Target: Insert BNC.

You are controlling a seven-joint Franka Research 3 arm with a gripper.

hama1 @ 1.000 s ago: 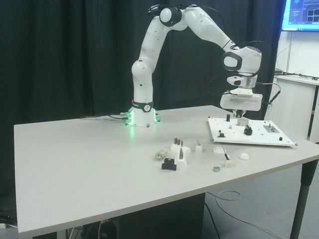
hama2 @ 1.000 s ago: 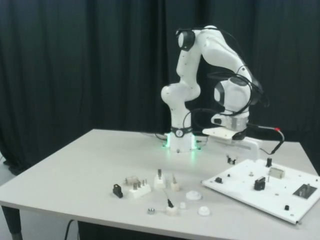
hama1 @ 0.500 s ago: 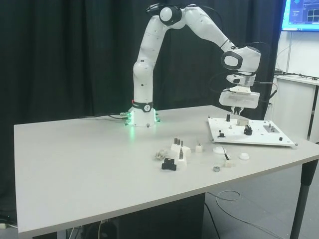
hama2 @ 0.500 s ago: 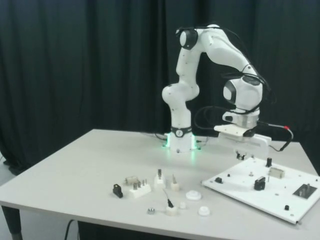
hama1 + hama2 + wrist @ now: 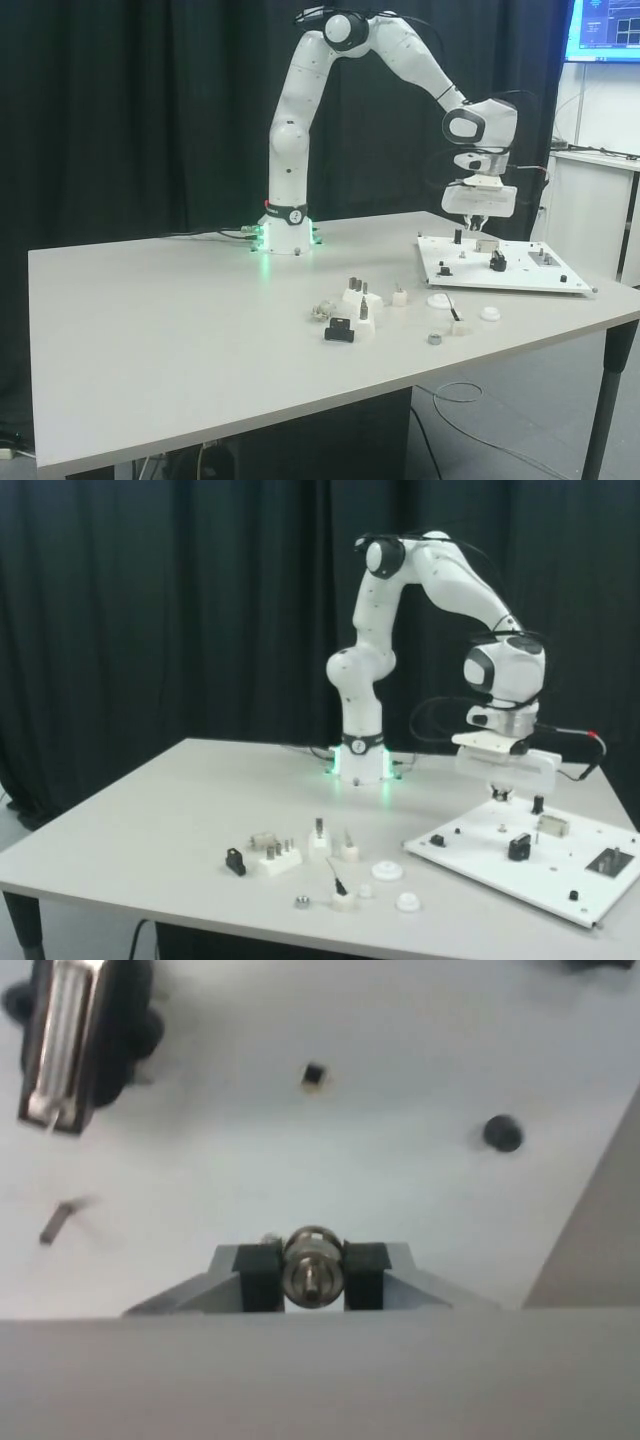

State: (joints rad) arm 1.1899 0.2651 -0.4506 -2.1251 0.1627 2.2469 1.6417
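Here I had the pincer (image 5: 313, 1278) clenched on the BNC connector (image 5: 312, 1265), its two black pads pressing the metal barrel from either side in the wrist view. The connector hung above the white board (image 5: 330, 1160), not touching it as far as I could tell. Under it on the board I saw a long multi-pin socket (image 5: 62, 1045), a small square part (image 5: 314, 1076) and a round black knob (image 5: 502, 1133).

From the first room view, the white arm (image 5: 375, 40) reached out from its green-lit base (image 5: 283, 235) and held the pincer (image 5: 477, 221) over the far side of the board (image 5: 520, 277), which lay on the grey table (image 5: 180, 310). Nearer the middle of the table stood a group of small white holders (image 5: 358, 308) and a black block (image 5: 338, 331), well apart from the board. In the second room view the pincer (image 5: 500, 793) hung just above the board (image 5: 480, 855).
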